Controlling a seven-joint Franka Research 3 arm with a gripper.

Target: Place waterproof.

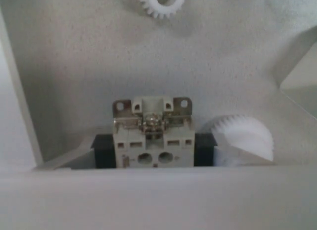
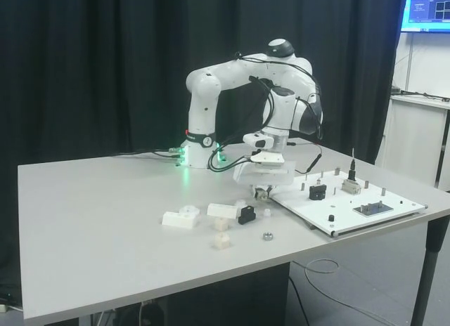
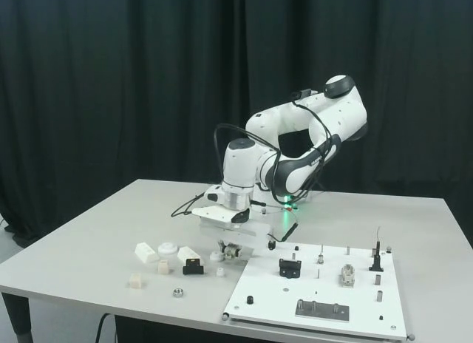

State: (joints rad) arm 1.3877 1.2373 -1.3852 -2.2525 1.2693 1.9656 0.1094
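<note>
White connector block (image 1: 153, 136) clamped between black jaws; above table (image 1: 99, 66)

No legible text or labels.

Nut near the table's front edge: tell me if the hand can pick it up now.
Probably not: the hand is shut on a white connector, though nothing stands over the nut.

two room views share the table (image 2: 84, 206); wrist looks down.
</note>
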